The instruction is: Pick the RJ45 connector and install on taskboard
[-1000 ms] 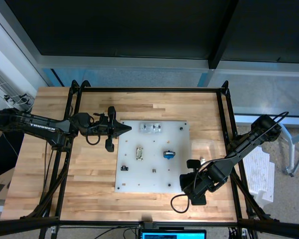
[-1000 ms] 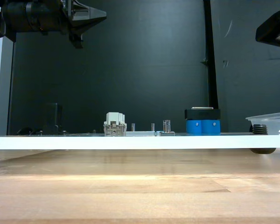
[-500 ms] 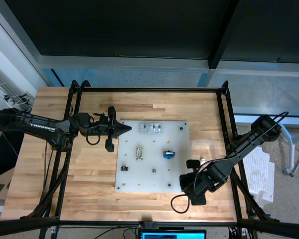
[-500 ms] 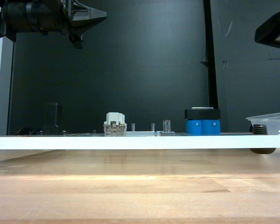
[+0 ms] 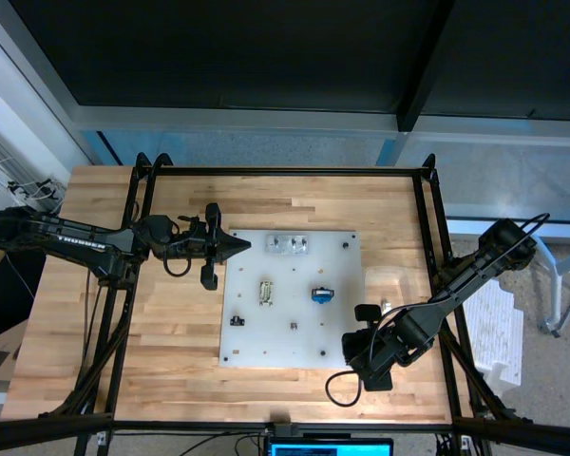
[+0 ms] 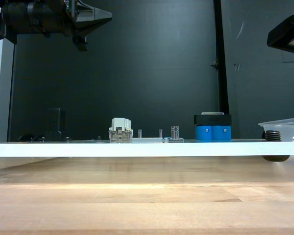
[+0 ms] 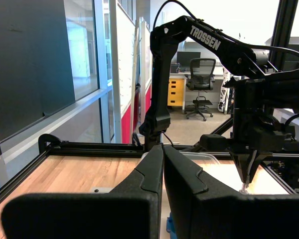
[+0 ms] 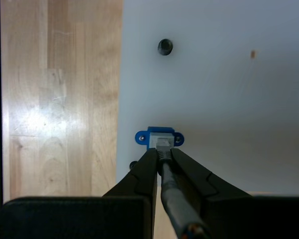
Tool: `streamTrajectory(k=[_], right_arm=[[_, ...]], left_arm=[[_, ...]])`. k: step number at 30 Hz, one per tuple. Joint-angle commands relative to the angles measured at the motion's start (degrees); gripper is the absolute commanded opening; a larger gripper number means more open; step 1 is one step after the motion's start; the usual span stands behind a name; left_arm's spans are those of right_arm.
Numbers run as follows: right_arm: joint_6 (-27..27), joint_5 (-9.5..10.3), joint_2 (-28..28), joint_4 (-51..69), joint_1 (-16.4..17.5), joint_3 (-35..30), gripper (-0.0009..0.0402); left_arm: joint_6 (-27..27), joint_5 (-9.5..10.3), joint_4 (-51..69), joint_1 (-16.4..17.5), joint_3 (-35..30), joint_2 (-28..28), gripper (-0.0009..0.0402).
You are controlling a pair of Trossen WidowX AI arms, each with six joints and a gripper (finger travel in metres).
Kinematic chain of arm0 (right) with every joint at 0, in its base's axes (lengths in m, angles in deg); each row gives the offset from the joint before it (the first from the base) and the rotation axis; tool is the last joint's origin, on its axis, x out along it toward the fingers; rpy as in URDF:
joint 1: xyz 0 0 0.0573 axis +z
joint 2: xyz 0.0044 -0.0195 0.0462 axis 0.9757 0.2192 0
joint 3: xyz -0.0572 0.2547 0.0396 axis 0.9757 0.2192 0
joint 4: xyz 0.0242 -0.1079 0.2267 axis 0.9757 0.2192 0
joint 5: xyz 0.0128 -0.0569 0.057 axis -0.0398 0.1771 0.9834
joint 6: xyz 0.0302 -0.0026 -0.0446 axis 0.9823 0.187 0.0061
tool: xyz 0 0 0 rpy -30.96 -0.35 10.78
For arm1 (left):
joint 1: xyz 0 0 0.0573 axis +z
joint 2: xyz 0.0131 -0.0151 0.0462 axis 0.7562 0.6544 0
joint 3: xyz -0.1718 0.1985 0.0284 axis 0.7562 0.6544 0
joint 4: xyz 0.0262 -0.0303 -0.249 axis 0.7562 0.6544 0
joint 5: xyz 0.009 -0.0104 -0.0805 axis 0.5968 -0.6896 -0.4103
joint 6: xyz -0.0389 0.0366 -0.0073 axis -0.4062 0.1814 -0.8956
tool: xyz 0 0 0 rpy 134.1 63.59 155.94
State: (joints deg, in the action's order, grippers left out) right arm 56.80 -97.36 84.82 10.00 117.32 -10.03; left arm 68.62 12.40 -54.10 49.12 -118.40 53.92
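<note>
The RJ45 connector [image 8: 163, 143], a tiny translucent plug on a grey cable, is pinched between the fingers of my right gripper [image 8: 162, 153]. It hovers right over a small blue fitting [image 8: 142, 138] near the edge of the white taskboard [image 8: 229, 99]. From above, my right gripper [image 5: 361, 344] points down at the near right corner of the taskboard [image 5: 285, 332] and hides the plug. My left gripper [image 5: 240, 245] hangs shut and empty, high over the board's far left edge, with its fingers [image 7: 154, 164] pressed together.
A cream socket [image 5: 264, 293], a blue block [image 5: 320, 294] and small silver fittings [image 5: 290, 245] stand on the board. A clear plastic tray [image 5: 394, 280] lies on the wood just right of the board. Black frame rails [image 5: 437, 256] border the table.
The right arm has sunk very slightly. The left arm has not moved.
</note>
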Motion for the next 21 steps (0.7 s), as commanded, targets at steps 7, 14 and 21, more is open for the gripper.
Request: streamTrajectory(k=[7, 14, 21], right_arm=[[-0.2, 0.31, -0.02, 0.02, 0.02, -0.02, 0.0], [-0.17, 0.87, -0.02, 0.2, 0.02, 0.0, 0.0], [-0.15, 0.74, -0.02, 0.0, 0.0, 0.26, 0.0]], left_arm=[[0.0, 0.0, -0.02, 0.0, 0.0, 0.0, 0.0], [0.02, 0.0, 0.0, 0.0, 0.0, 0.02, 0.0], [0.0, 0.0, 0.0, 0.0, 0.0, 0.0, 0.0]])
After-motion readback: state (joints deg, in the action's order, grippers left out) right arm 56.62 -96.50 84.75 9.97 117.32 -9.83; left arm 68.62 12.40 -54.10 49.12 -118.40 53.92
